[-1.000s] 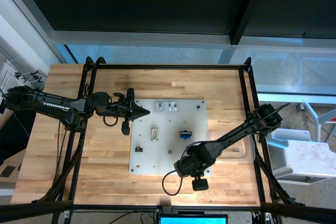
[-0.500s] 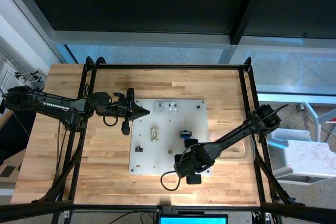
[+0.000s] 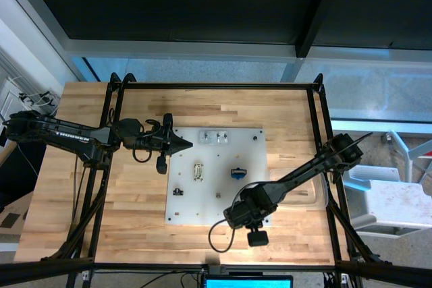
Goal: Pick the M12 fastener and fasten on the M12 threads
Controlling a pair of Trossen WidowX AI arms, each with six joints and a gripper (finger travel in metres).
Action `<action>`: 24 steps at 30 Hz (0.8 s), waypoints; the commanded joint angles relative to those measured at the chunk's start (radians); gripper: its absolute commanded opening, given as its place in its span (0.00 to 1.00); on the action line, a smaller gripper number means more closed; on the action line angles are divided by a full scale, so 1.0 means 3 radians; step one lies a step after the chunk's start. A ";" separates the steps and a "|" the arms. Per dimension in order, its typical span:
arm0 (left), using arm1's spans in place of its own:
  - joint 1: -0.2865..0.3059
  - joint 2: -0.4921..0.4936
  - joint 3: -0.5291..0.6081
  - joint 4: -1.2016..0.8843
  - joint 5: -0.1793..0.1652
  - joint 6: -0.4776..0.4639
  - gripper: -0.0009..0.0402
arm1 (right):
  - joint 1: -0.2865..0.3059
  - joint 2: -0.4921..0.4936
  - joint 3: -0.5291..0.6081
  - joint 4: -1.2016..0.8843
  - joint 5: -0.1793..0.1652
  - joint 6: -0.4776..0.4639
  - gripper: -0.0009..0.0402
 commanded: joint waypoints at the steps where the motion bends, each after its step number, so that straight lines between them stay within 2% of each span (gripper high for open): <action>1: 0.0000 0.0001 0.0000 0.0003 0.0001 0.0000 0.02 | 0.0004 -0.0006 -0.0001 -0.0065 0.0248 0.0017 0.02; 4: 0.0001 0.0001 0.0000 0.0004 0.0000 0.0000 0.02 | 0.0001 -0.0019 -0.0003 -0.0074 0.0500 0.0058 0.02; 8: 0.0000 0.0001 0.0000 0.0003 0.0001 0.0000 0.02 | 0.0000 -0.0031 -0.0010 -0.0072 0.1005 0.0228 0.02; 9: 0.0000 0.0001 0.0000 0.0003 0.0000 0.0000 0.02 | 0.0000 -0.0031 -0.0017 -0.0070 0.1064 0.0287 0.02; 15: 0.0000 0.0001 0.0000 0.0003 0.0000 0.0000 0.02 | -0.0003 0.0066 -0.0058 -0.0019 0.1061 0.0393 0.02; 21: 0.0000 0.0001 0.0000 0.0003 0.0000 0.0000 0.02 | -0.0001 0.0102 -0.0071 0.0088 0.0992 0.0477 0.02; 22: 0.0000 0.0001 0.0000 0.0003 0.0000 0.0000 0.02 | 0.0000 0.0100 -0.0071 0.0097 0.0963 0.0476 0.02; 24: 0.0000 0.0001 0.0000 0.0004 0.0001 0.0000 0.02 | 0.0000 0.0094 -0.0070 0.0108 0.0796 0.0473 0.02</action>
